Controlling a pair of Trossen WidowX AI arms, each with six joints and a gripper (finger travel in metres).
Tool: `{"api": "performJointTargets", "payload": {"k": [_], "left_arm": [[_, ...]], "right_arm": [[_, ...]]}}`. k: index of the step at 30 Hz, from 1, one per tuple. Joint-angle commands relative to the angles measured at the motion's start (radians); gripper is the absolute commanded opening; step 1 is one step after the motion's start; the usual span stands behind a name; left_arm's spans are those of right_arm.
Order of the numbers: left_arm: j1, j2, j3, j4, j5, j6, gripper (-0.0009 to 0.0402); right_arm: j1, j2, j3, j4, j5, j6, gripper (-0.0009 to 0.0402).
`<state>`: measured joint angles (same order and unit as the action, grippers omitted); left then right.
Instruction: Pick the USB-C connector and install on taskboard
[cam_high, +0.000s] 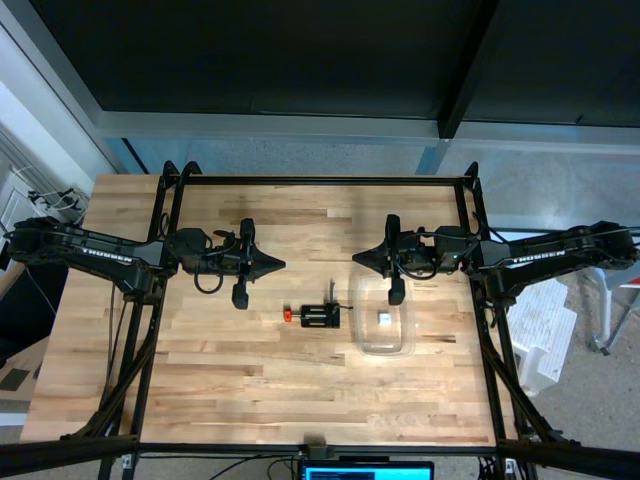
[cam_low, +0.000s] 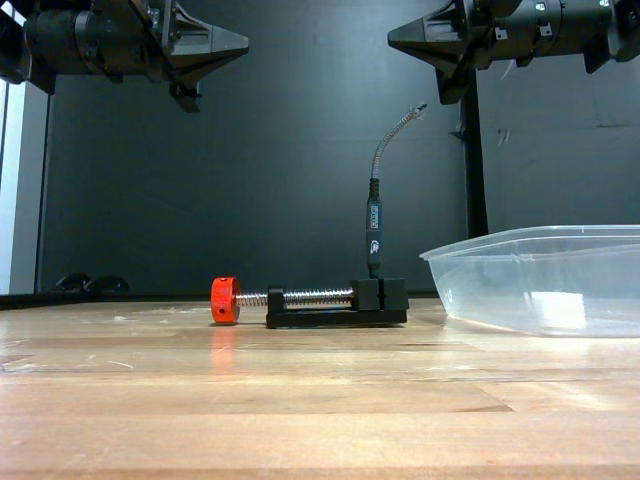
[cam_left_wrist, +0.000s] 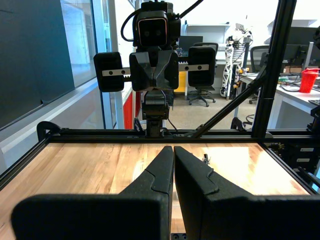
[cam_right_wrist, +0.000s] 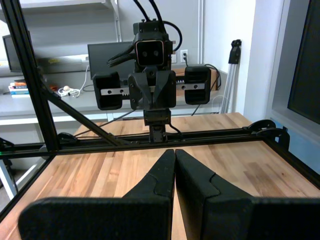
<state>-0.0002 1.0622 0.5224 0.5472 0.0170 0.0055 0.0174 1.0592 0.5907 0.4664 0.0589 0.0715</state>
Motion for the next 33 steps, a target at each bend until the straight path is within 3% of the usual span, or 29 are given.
{"api": "performJointTargets", "payload": {"k": [1, 33], "left_arm": [[0.0, 0.0, 0.0, 0.0, 0.0, 0.0, 0.0], [0.0, 0.0, 0.0, 0.0, 0.0, 0.0, 0.0]], "right_arm": [[0.0, 0.002, -0.01, 0.017, 0.0, -0.003, 0.0], [0.0, 0.048, -0.014, 0.048, -0.008, -0.003, 0.0]]}}
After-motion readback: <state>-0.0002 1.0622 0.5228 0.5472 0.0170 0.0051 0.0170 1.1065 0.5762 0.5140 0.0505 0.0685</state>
